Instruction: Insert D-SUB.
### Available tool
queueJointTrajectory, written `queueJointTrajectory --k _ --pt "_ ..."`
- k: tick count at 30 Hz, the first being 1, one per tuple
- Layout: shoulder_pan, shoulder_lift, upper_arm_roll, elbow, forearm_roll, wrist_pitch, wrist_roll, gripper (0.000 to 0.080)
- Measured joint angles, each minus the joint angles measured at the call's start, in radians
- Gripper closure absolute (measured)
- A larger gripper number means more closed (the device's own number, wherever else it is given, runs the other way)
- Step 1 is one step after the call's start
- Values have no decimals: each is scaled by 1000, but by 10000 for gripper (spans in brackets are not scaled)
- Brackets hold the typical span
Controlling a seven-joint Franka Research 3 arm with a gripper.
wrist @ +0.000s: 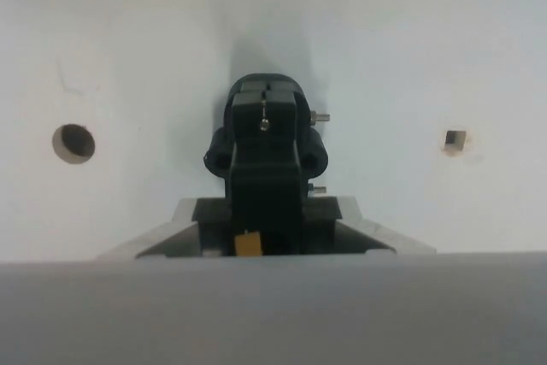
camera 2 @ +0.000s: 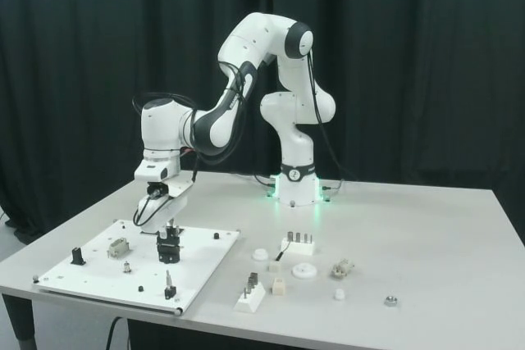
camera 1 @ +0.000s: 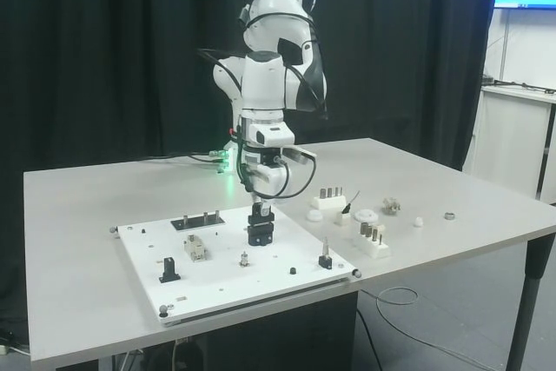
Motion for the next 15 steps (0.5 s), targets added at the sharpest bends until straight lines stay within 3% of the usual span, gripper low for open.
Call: queueJointTrajectory --k 15 --pt "1 0 0 -3 0 8 17 648"
